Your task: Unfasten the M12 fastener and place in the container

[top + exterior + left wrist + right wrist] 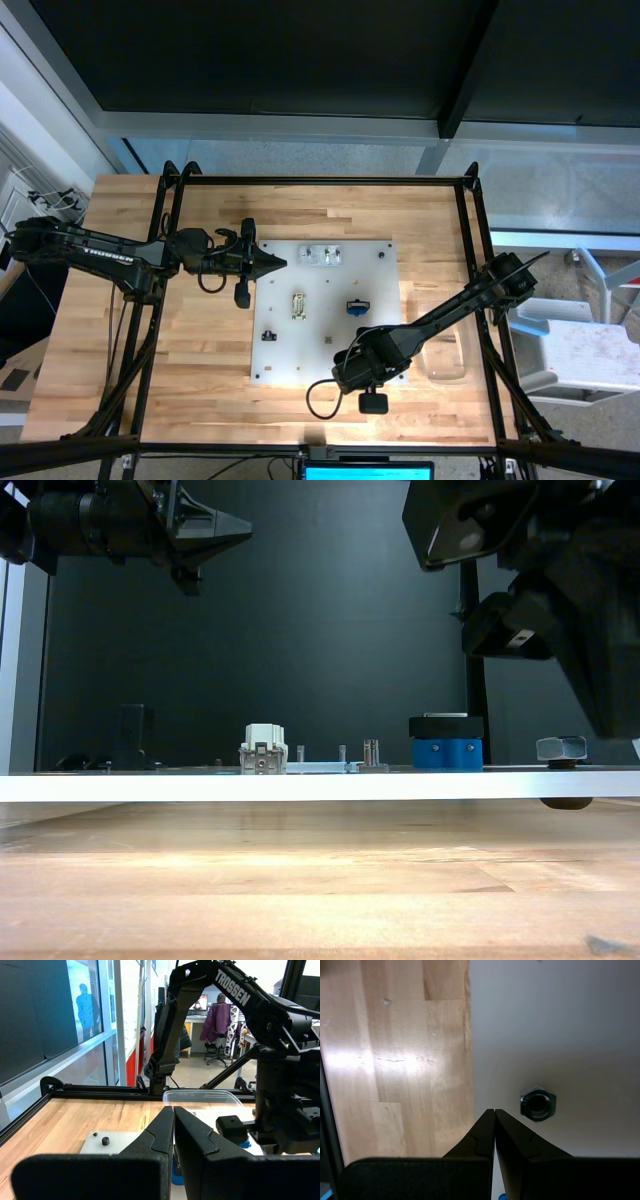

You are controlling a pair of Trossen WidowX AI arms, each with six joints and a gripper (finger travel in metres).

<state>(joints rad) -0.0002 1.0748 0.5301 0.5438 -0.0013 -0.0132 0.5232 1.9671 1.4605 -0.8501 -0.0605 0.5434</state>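
The right gripper [494, 1111], fingers closed on nothing, hangs over the white board [560, 1035] with the M12 fastener [538, 1103] on its stud [565, 764] just beside its tips, untouched, while the left gripper [173, 1110], likewise closed, hovers well apart.

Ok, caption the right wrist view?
Right hand, shut and empty, hovers above the white board beside the M12 nut; left hand, shut, hangs over the board's far left corner.
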